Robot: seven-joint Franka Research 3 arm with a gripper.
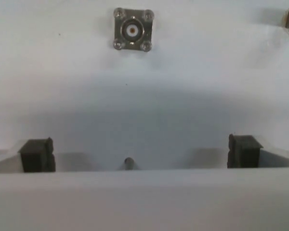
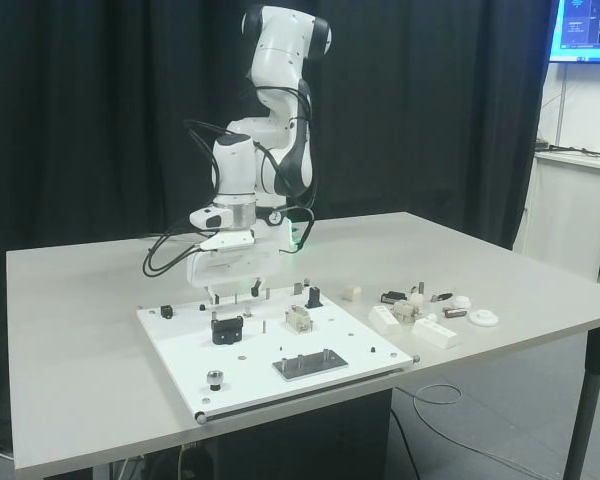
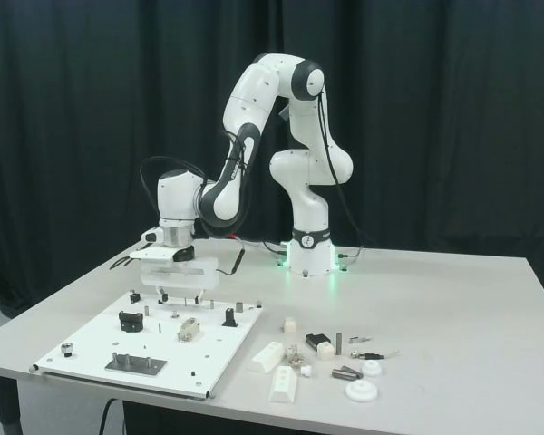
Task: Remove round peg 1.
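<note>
Between the two black fingertips (image 1: 37, 155) in the wrist view stands round peg 1 (image 1: 128, 163), a thin grey metal pin seen almost end-on, upright in the white board (image 1: 149, 91). Only its rounded top and a short bit of shaft show above the hand's white body, which crosses the near part of that view. From the room views the peg is too small to pick out with certainty; it sits under the hand (image 2: 233, 291), near the back edge of the white board (image 2: 270, 345).

That board lies on the grey desk (image 2: 80, 300), close to the desk's front edge. Around the peg the board surface is bare. A square metal connector (image 1: 133, 30) with four corner screws is fixed well apart from the peg, and other small fixtures, among them a black block (image 2: 226, 330) and a grey metal plate (image 2: 305, 364), stand nearer the board's front. Loose white and black parts (image 3: 322, 358) lie on the desk beside the board, clear of the arm.

The hand (image 3: 173, 294) hangs straight down over the board, fingers spread wide, one on each side of the peg and well apart from it. It holds nothing and touches neither peg nor board as far as can be seen
</note>
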